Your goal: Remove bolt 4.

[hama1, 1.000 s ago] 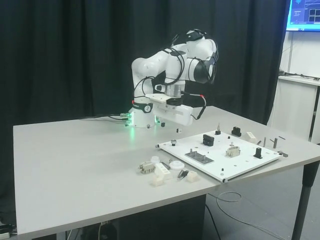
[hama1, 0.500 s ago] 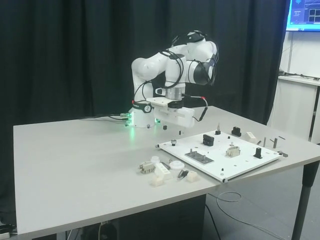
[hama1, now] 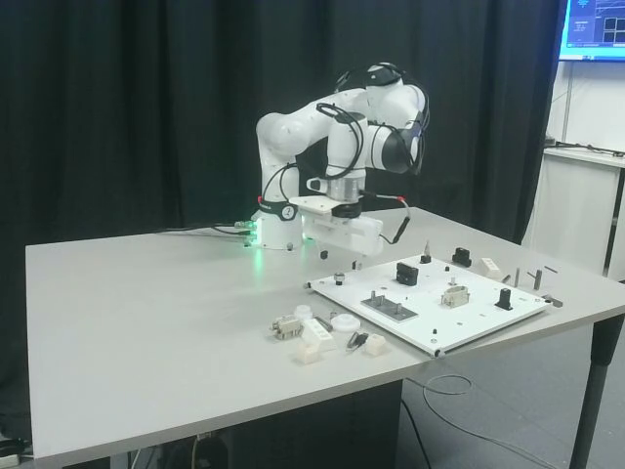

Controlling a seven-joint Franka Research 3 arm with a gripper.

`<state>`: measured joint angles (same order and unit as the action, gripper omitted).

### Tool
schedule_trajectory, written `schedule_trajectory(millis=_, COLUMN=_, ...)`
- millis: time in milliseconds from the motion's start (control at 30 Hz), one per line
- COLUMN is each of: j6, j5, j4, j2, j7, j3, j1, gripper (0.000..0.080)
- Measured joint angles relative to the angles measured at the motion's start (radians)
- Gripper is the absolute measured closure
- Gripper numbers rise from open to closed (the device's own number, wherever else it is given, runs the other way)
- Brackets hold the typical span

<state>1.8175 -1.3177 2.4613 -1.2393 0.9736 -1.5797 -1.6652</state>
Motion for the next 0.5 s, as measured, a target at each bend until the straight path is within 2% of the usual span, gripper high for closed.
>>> schedule_trajectory(millis=500, j6=0.017, j5=-0.058, j4=0.031, j2=-0.002, j7=-0.069, j3=-0.029, j1=0.001, gripper=0.0003)
